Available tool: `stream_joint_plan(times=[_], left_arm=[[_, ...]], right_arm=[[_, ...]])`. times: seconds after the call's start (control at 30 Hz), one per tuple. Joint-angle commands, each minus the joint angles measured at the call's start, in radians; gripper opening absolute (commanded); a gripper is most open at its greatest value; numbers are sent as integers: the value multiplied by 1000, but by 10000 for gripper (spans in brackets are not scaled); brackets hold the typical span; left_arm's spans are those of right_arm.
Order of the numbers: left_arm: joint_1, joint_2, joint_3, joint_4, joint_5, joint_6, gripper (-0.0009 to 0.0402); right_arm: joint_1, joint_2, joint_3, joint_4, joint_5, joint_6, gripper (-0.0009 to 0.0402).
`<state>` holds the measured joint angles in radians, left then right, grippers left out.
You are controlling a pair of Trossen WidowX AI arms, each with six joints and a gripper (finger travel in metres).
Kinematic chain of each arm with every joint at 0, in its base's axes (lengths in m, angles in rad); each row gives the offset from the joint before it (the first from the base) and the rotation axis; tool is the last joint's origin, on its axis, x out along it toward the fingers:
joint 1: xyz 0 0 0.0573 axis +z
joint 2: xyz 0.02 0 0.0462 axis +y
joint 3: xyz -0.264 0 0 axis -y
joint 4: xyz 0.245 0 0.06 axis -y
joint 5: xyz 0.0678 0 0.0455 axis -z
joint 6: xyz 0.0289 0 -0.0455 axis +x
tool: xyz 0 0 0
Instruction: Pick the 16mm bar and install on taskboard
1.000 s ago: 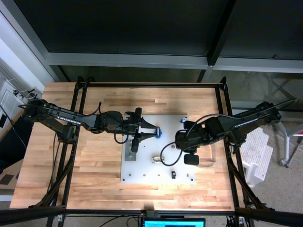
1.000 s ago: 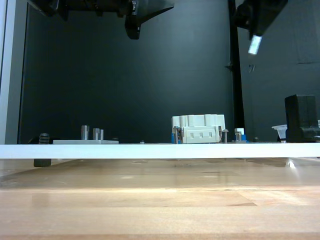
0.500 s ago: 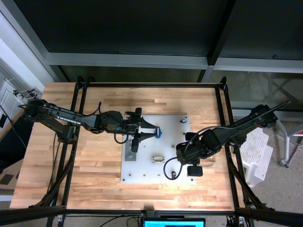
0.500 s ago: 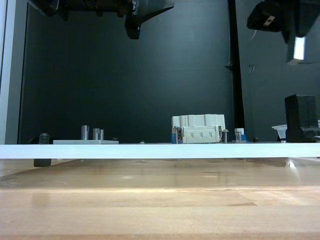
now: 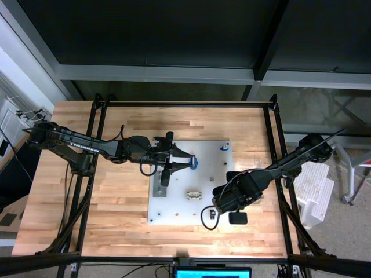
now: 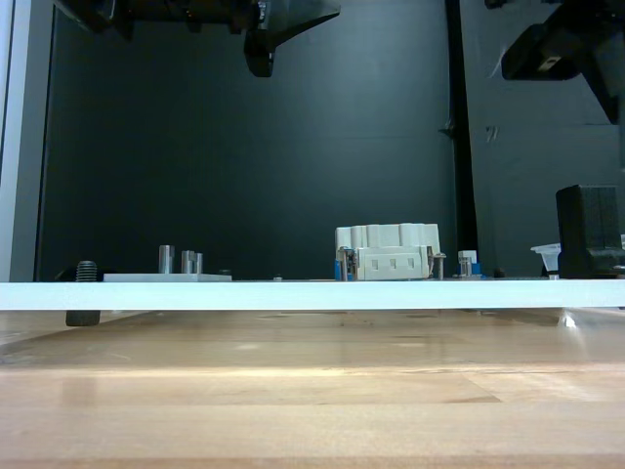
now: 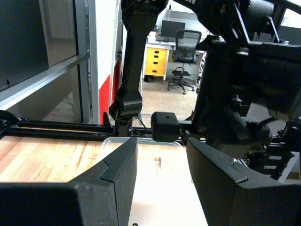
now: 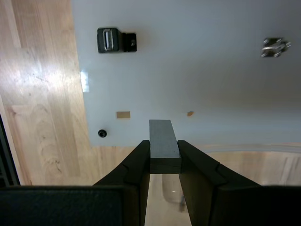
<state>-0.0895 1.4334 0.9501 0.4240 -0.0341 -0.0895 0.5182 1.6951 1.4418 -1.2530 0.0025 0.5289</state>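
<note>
Right pincer (image 8: 164, 147) round bar (image 8: 162, 133); left (image 7: 160, 148) aloft

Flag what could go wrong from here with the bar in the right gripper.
1. The right gripper, above the taskboard's near right part, holds the 16mm bar by one end only, with the rest sticking out. It may pivot or slip on contact.
2. The left gripper hangs open above the board's far middle, so a sweep that way could clash.
</note>
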Motion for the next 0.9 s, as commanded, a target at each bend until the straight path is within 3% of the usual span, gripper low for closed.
stream_joint_plan(times=[0.03,0.9], left_arm=[[0,1,1,0,0,0,140],[0,1,1,0,0,0,140]], right_arm=[[18,22,-1,3,-3,15,0],[105,142,-2,54,9,94,0]])
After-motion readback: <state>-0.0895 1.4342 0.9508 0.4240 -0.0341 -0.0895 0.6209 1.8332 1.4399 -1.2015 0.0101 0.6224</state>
